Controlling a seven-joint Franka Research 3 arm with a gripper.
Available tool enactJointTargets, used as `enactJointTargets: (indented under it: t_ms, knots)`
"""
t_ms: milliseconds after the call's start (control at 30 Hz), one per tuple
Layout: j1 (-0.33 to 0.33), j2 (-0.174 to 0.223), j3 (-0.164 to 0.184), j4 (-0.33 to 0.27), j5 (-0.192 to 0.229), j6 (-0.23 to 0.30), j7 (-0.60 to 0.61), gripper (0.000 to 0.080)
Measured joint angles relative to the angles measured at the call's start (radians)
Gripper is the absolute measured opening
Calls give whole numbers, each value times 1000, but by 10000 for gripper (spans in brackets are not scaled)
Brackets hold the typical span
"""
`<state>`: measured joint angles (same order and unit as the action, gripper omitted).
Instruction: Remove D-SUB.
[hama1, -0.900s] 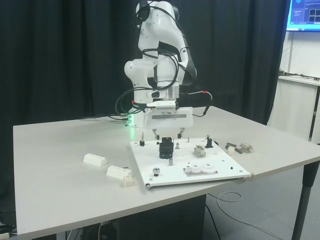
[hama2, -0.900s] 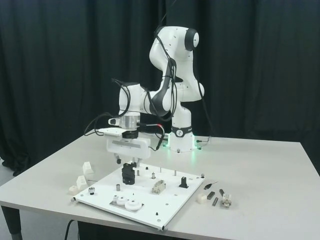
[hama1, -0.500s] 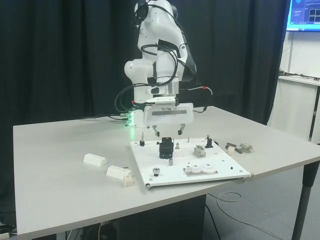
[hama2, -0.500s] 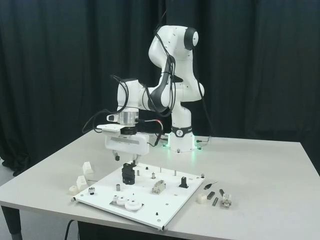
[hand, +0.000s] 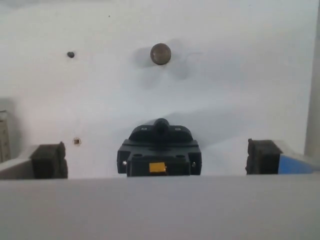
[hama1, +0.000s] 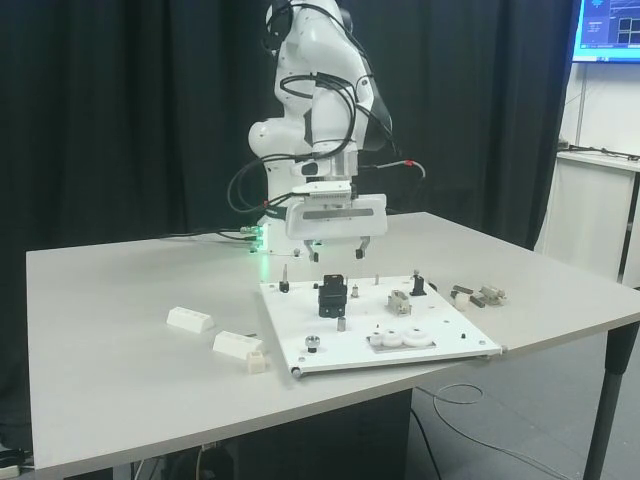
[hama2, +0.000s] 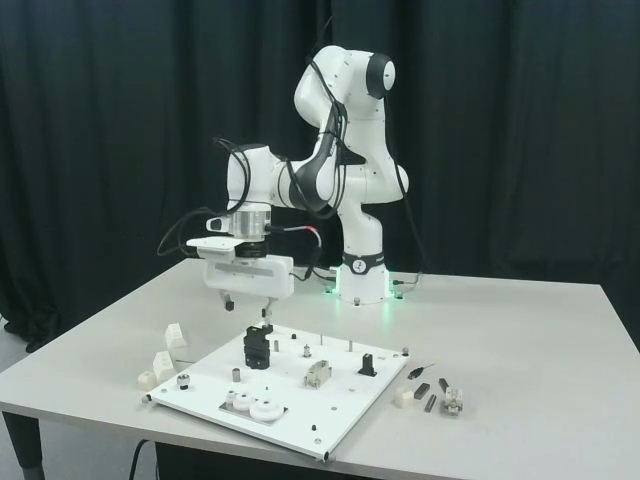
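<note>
The gripper (hama1: 338, 252) hangs with fingers spread and empty above the white board (hama1: 440, 325). The black D-SUB block (hama1: 332, 297) stands on the board directly below, well clear of both fingertips (in the wrist view it sits centred between them (hand: 159, 152)).

A board (hama1: 440, 352) lies on the desk (hama1: 120, 380), near its front edge in the first room view. On the board stands a block (hama1: 331, 296), with the end effector (hama1: 337, 251) hanging above it, apart from it. In that view two gears (hama1: 404, 338) sit side by side near the board's front edge, a connector (hama1: 398, 303) to the block's right and a bracket (hama1: 418, 286) just beyond. Two housings (hama1: 190, 319) lie on the desk left of the board, and small parts (hama1: 478, 295) lie to its right. The arm's base (hama2: 363, 282) stands behind the board.
</note>
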<state>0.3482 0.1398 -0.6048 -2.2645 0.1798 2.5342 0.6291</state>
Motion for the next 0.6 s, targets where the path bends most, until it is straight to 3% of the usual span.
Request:
enactJointTargets:
  t_ms: [367,600]
  knots:
    - [0,-7,-5,73,-62,-131,47,800]
    - [0,-7,-5,104,-83,-185,61,800]
